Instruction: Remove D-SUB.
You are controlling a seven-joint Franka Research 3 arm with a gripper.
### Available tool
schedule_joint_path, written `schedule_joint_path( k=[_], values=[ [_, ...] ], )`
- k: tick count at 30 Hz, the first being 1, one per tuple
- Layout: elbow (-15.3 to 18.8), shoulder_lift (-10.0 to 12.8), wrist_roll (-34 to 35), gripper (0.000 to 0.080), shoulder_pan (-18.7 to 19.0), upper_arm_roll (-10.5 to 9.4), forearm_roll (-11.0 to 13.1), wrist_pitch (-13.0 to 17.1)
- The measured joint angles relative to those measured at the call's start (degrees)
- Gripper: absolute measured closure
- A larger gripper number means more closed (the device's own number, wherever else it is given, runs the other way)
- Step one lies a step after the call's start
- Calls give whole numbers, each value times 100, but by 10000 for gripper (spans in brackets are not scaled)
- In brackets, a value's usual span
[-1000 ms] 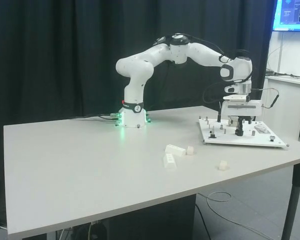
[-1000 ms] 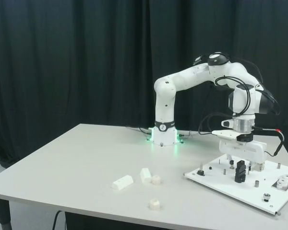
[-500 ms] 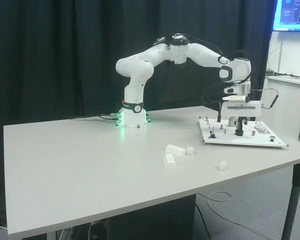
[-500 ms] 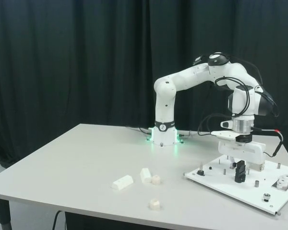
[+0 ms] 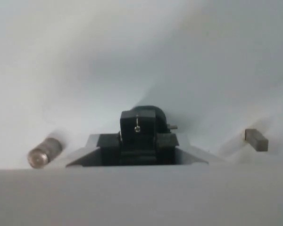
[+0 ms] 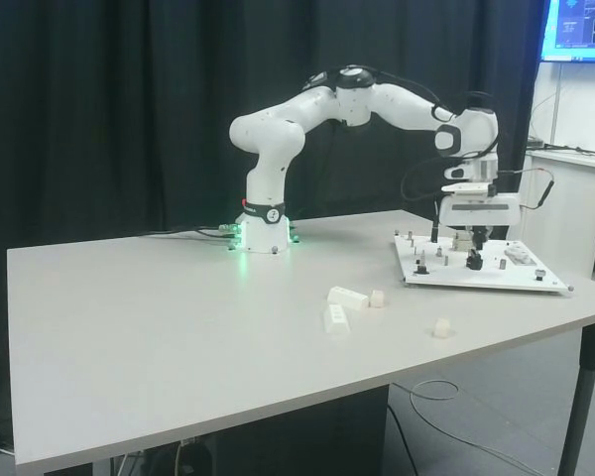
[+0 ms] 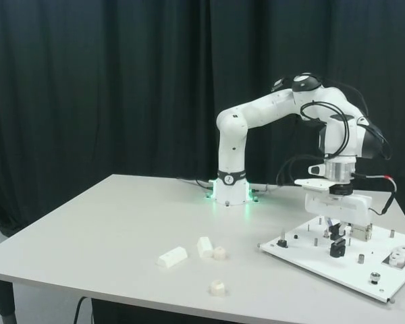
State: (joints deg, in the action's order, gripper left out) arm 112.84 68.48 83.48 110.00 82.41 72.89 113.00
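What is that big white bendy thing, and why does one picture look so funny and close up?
The white bendy thing is a robot arm bolted to a grey table. Two pictures come from cameras standing in the room. The funny close one comes from a camera on the arm's wrist, looking straight down. At the arm's end is a pincer with two fingers. It hangs over a white board full of small parts, just above a black plug. I cannot tell whether the plug is gripped or only sitting on the board. Four little white blocks also lie on the table.
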Motion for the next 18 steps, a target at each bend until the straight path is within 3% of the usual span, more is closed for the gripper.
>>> schedule_joint_path(
  k=[18],
  values=[
    [-40, -6, -69, 647, 15, 289, -154, -305]
  ],
)
